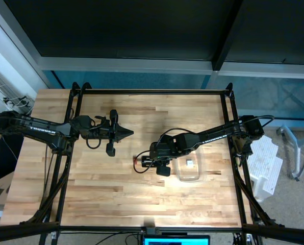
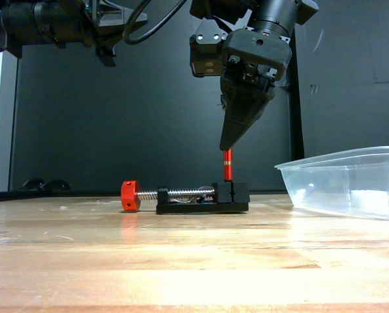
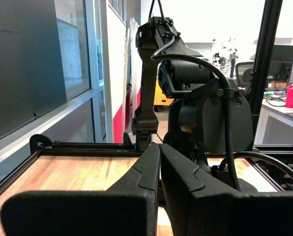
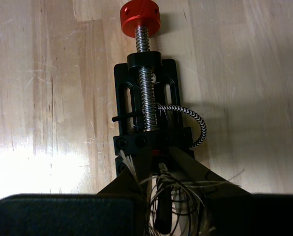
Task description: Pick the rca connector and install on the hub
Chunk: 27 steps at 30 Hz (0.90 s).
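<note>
Install step in hand. Connector point(image 2: 228, 166) pinched upright by right gripper point(image 2: 226, 145), low end at hub point(image 2: 204, 197) top. Straight push down likely needed next. Left gripper point(image 1: 127, 133) closed, empty, well away from hub.

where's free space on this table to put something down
Free: the wide wood strip along the table's near edge, in front of the hub and clear tray; also the strip along its far edge. Crowded: mid-table, where the right gripper holds the rca connector upright on the hub, tray close beside. The left gripper hangs parked left of centre, jaws shut.
</note>
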Each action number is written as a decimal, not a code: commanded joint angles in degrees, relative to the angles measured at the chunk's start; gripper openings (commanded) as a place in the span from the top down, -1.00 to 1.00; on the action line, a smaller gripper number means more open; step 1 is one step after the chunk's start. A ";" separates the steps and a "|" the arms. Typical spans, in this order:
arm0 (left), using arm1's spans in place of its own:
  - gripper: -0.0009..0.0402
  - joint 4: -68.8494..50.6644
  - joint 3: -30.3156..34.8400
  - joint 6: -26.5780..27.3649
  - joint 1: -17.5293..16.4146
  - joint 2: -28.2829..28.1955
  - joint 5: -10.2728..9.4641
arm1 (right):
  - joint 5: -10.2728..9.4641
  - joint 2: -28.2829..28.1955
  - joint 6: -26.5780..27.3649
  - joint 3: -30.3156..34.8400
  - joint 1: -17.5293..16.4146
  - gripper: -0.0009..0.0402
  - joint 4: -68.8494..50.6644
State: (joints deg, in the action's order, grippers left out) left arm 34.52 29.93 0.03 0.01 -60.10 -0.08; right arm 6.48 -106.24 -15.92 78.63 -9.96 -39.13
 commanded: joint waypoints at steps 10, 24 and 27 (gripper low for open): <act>0.96 0.02 0.02 -0.02 0.00 -0.02 0.02 | -0.02 -0.02 -0.07 0.26 -0.02 0.80 -0.44; 0.96 0.02 0.02 -0.02 0.00 -0.02 0.02 | 0.00 3.67 -0.17 -0.09 -0.11 0.21 -0.92; 0.96 0.02 0.02 -0.02 0.00 -0.02 0.02 | 0.00 4.92 -0.02 -1.33 -0.20 0.15 -0.87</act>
State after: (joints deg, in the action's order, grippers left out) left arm 34.52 29.95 0.03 0.01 -60.10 -0.05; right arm 6.44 -101.86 -16.10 77.91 -10.09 -40.18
